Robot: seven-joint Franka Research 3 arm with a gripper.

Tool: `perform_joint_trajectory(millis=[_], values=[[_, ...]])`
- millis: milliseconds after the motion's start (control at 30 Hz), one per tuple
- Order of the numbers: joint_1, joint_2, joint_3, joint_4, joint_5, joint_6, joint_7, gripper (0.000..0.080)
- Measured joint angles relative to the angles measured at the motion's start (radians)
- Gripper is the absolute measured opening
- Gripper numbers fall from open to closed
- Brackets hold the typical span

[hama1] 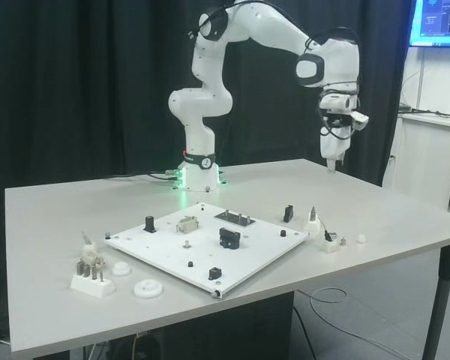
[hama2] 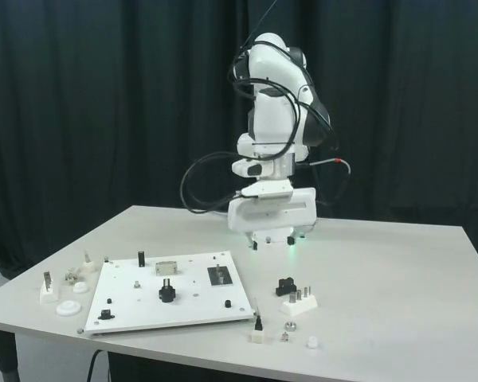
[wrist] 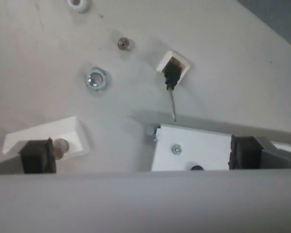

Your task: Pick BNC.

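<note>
Gripper (hama1: 331, 169) hangs up in the air w/ fingers spread wide, nothing between the pads (wrist: 38, 156). Arm's well above the grey table (hama1: 52, 217), off to the side of the white board (hama1: 255, 259). Can't tell for sure which part is the BNC. Near the board edge: a small white block (wrist: 173, 67) w/ a black plug and thin pin, plus a hex nut (wrist: 96, 79) lying beside it.

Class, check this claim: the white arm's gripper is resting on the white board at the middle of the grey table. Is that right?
Not quite. The gripper hangs in the air well above the grey table, off to the side of the white board, touching nothing. The first room view shows this. The arm is white and the board does lie mid-table.
</note>
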Motion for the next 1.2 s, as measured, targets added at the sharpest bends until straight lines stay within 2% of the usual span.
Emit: perform_joint_trajectory(millis=[167, 333, 1200], values=[[0.014, 0.032, 0.0, 0.016, -0.042, 0.0, 0.0, 0.08], [0.028, 0.074, 0.0, 0.041, -0.064, 0.005, -0.017, 0.08], [0.044, 0.311, -0.005, 0.206, -0.055, 0.037, -0.084, 0.08]])
